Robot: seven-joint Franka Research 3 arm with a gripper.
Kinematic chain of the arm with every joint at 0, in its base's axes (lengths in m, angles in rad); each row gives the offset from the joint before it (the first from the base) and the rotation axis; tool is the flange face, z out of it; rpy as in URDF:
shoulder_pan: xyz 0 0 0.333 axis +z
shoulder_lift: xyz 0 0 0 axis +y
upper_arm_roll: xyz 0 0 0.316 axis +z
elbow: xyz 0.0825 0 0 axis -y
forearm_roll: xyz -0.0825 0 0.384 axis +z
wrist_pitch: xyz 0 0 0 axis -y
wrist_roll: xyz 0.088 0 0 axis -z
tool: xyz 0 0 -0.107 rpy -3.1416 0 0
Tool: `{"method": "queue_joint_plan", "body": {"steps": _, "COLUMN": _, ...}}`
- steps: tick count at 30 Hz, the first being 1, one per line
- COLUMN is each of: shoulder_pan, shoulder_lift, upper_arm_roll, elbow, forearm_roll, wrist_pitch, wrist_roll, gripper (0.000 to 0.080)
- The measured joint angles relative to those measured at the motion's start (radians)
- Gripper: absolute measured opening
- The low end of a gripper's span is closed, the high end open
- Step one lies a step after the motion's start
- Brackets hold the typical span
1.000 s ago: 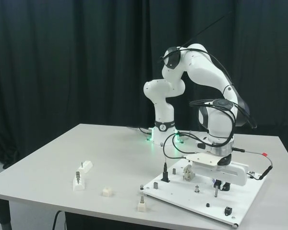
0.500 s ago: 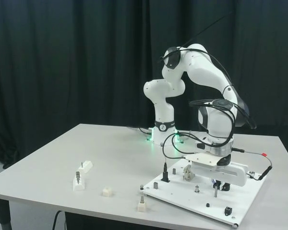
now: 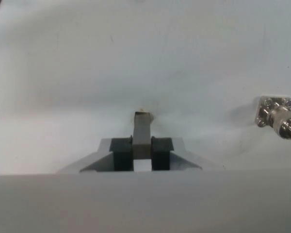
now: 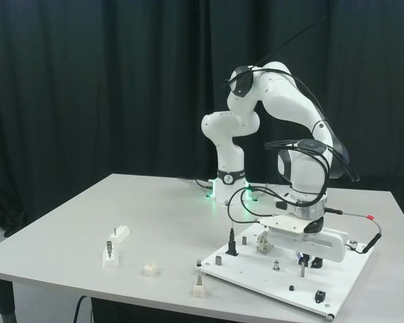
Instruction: Insert square peg 2.
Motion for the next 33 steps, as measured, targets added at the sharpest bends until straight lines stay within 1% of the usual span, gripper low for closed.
{"method": "queue_joint_plan", "body": {"steps": 17, "shoulder_pan": 0.009, "shoulder_lift": -0.004, "upper_arm_roll": 0.000, "elbow": 0.000, "forearm_roll": 0.000, "wrist_pitch": -0.026, "wrist_roll": 0.029, "gripper": 0.0075}}
{"method": "queue_joint_plan", "body": {"steps": 33, "shoulder_pan": 0.009, "shoulder_lift": -0.002, "upper_arm_roll": -0.002, "elbow": 0.000, "forearm_roll": 0.001, "wrist_pitch": -0.020, "wrist_roll": 0.038, "gripper": 0.0075}}
